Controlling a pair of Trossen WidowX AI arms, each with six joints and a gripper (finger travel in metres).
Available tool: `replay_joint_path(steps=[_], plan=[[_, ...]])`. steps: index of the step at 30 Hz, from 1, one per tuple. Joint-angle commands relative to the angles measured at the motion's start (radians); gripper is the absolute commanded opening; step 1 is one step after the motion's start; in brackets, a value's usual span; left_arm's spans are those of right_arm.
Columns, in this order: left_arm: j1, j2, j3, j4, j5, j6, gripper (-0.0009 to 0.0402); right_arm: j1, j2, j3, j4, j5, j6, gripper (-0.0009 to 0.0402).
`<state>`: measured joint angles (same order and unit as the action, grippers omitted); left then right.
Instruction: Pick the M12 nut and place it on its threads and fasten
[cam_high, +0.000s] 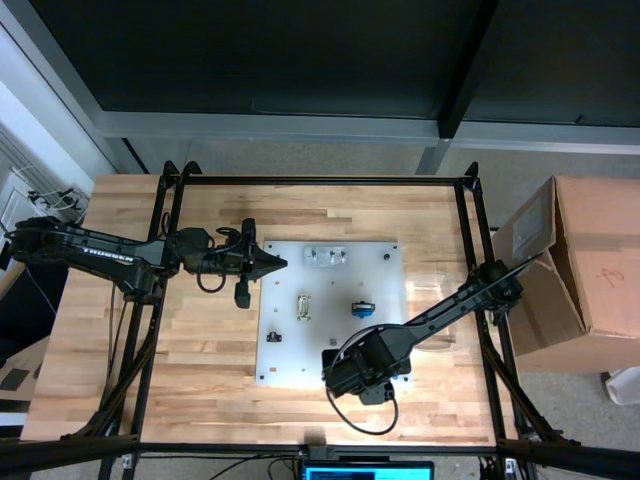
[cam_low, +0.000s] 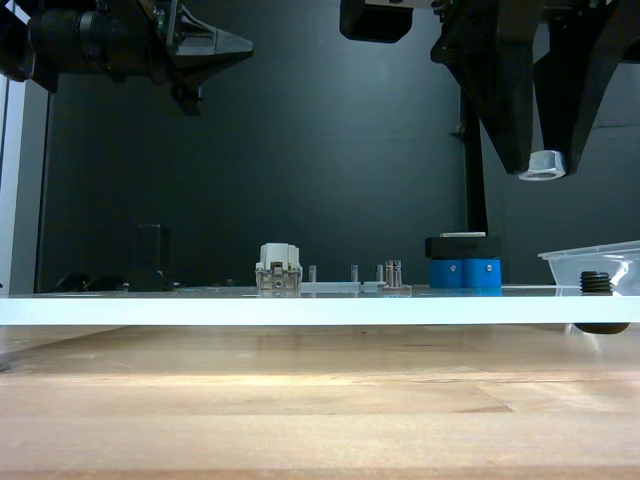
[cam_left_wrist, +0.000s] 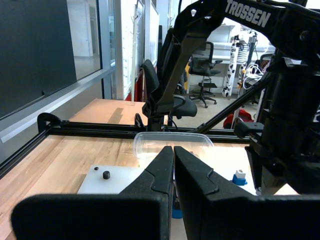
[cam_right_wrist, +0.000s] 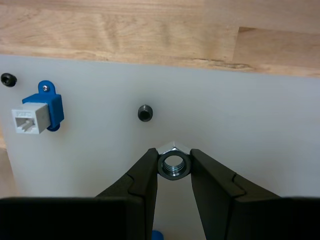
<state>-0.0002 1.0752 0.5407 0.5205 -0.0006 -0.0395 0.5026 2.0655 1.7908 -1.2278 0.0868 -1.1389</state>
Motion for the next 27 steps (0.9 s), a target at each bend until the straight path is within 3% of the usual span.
replay_joint_path(steps=[1, 27], plan=[[0.0, 0.0, 0.0, 0.0, 0.0, 0.0, 0.0, 0.004, 0.004, -0.001, 0.006, 0.0, 0.0, 0.001], [0.0, 0.0, 0.0, 0.0, 0.0, 0.0, 0.0, 0.025, 0.103, -0.004, 0.089, -0.01, 0.076, 0.0009]])
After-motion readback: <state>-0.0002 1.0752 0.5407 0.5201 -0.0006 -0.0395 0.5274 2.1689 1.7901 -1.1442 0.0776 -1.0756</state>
